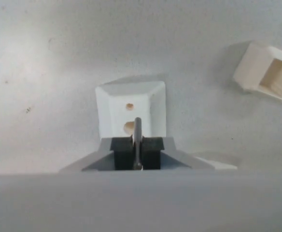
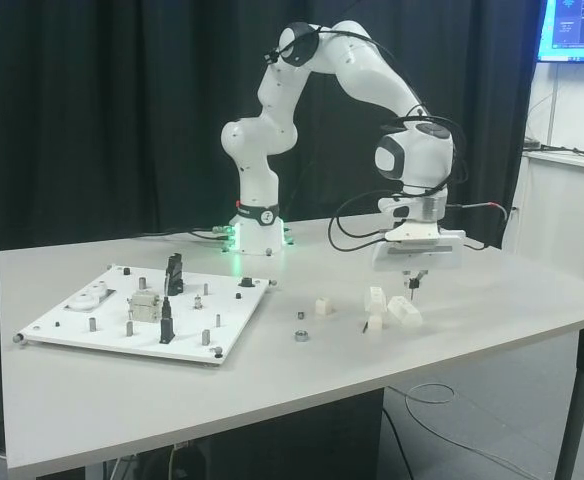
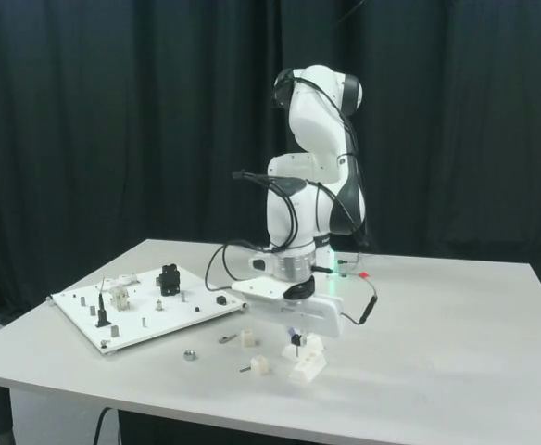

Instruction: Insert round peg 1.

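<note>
Gripper [image 1: 137, 153]: lower centre, fingers clamped on peg [image 1: 137, 137].
Peg: thin, stiff, light, likely slippery; held at upper shank.
Block [image 1: 130, 108]: frame centre, two holes, directly beneath peg tip.

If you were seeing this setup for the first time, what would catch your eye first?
The white arm bends over the grey table, its hand holding a thin grey peg above a white block with two holes. Farther along the table lies a white board studded with small parts.
</note>
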